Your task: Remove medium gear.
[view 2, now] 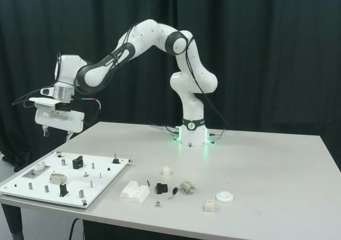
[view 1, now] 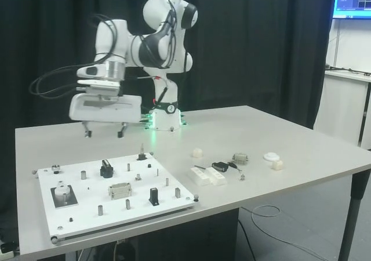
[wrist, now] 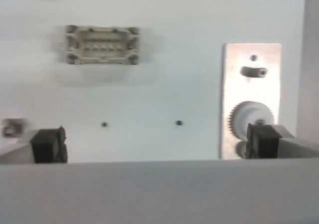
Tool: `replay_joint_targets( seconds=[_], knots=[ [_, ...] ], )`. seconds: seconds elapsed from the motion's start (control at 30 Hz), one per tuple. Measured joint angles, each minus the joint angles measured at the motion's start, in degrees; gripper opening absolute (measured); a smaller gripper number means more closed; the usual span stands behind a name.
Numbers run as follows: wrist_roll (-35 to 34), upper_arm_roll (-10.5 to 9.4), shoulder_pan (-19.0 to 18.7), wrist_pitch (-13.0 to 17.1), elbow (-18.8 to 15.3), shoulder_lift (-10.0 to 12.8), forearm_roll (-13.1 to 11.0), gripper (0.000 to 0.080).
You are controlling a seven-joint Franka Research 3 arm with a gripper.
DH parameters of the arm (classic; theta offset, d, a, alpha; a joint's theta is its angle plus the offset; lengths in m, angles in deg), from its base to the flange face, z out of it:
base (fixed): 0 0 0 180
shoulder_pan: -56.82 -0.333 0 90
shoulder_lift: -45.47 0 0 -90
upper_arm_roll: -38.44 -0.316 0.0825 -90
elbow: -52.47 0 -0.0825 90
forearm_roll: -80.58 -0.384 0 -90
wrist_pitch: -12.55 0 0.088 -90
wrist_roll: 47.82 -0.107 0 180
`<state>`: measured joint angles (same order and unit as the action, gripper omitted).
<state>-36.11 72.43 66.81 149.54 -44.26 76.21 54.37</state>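
I see the medium gear (wrist: 250, 115) on its plate (wrist: 251, 55), lower right; my gripper (wrist: 154, 143), fingers wide, holds nothing yet.

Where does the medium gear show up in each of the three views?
Wrist view: medium gear on the metal plate, beside the gripper finger.
First room view: gear at the white board's near-left part.
Second room view: gear at the board's far-left edge.
Shared landmark: the grey connector on the board.
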Motion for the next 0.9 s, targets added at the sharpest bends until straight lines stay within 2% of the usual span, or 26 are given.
replay_joint_targets(
  seconds=[0.27, 0.6, 0.9],
  knots=[
    [6.69, 0.01, 4.14, -0.54, 4.12, 3.74, -4.88, 0.08],
    [16.57, -0.01, 8.81, -4.47, 9.89, 8.5, -11.02, 0.08],
    [19.35, -0.04, 11.75, -6.91, 14.37, 12.96, -16.64, 0.08]
  ],
)
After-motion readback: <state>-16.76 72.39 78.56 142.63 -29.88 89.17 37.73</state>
